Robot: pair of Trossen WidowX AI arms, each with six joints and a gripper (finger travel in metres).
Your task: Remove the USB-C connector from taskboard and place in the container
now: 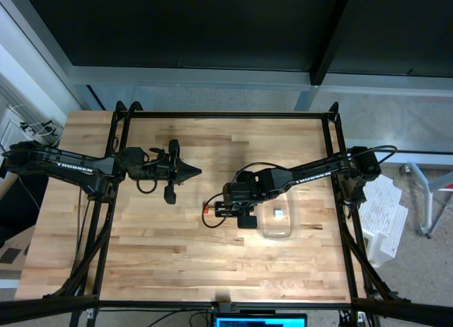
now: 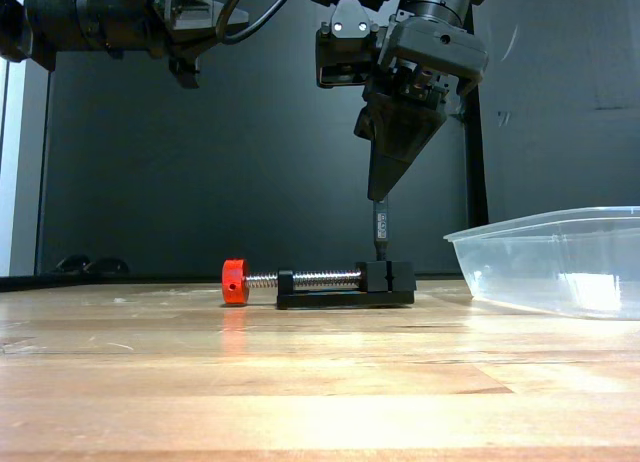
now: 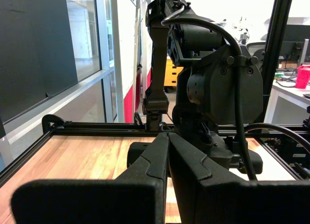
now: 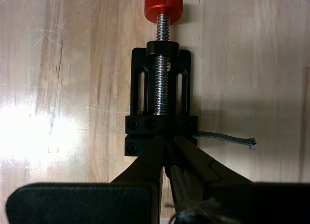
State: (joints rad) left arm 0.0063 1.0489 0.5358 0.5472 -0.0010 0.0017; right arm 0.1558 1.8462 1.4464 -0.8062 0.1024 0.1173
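USB-C connector (image 2: 380,232) likely light, stiff; right gripper (image 2: 378,194) pinches its top, taskboard (image 2: 345,285) just below. Left gripper (image 1: 197,173) closed, parked well apart.

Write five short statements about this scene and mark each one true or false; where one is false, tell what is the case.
1. The right gripper is shut on the USB-C connector, directly above the taskboard. True.
2. A small white cube lies in the container. True.
3. The USB-C connector lies in the container. False: the right gripper holds it upright at the taskboard.
4. The red-orange knob is on the taskboard's end nearest the container. False: it is on the far end.
5. The left gripper rests on the taskboard. False: it hangs shut in the air, apart from it.
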